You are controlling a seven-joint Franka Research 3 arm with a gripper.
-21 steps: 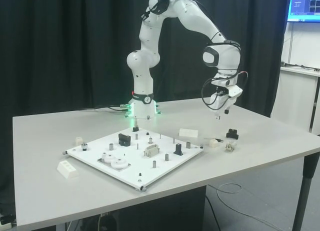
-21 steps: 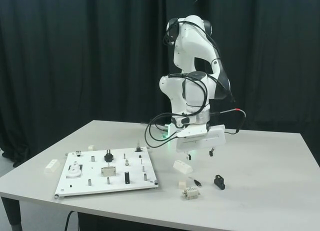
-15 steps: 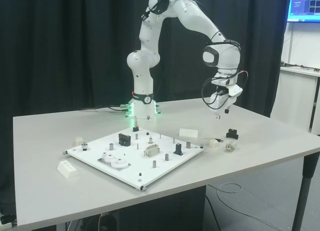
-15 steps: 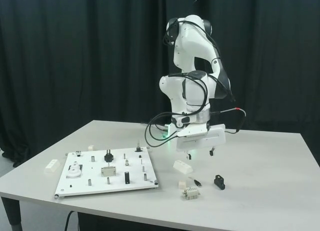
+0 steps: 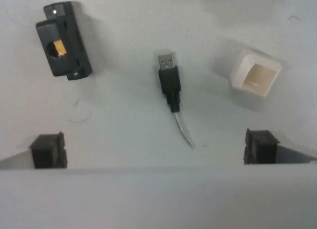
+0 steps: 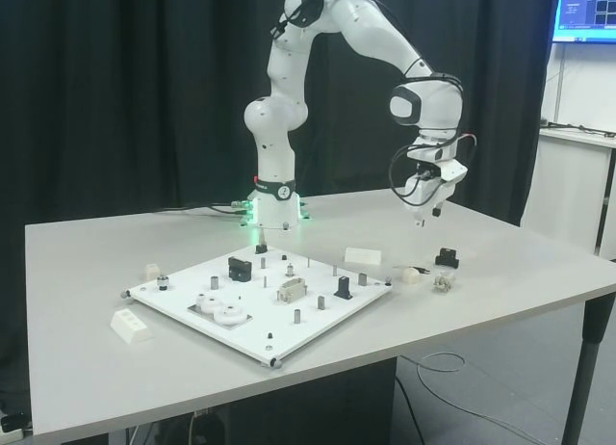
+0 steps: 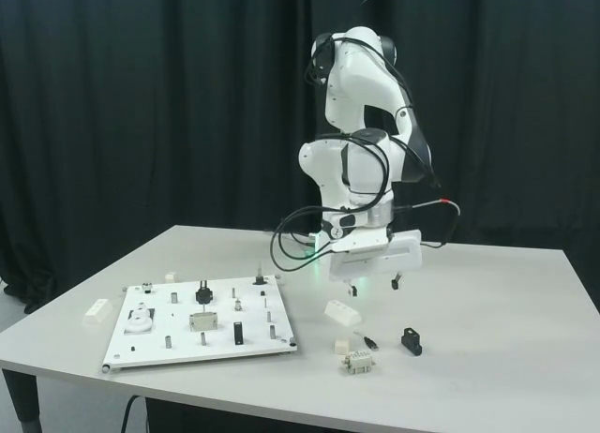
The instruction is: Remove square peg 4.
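Observation:
The white assembly board (image 6: pixel 252 322) (image 7: pixel 192 347) lies on the grey table with several small grey pegs (image 6: pixel 363 278) standing in it; I cannot tell which is square peg 4. My gripper (image 6: pixel 428 214) (image 7: pixel 375 286) hangs open in the air to the right of the board, well away from the pegs and holding nothing. In the wrist view the gripper (image 5: pixel 154 148) looks down on a black USB plug (image 5: pixel 170 80), a black connector block (image 5: pixel 63 39) and a hollow white square piece (image 5: pixel 255 74), all loose on the table.
Off the board lie a white block (image 6: pixel 363 256), the black block (image 6: pixel 446 258), a small white cube (image 6: pixel 409 275) and a grey connector (image 6: pixel 443 284). Another white block (image 6: pixel 130 326) and a small white piece (image 6: pixel 151 270) sit left of the board.
The gripper has risen a little above the loose parts. Nothing on the table has moved.

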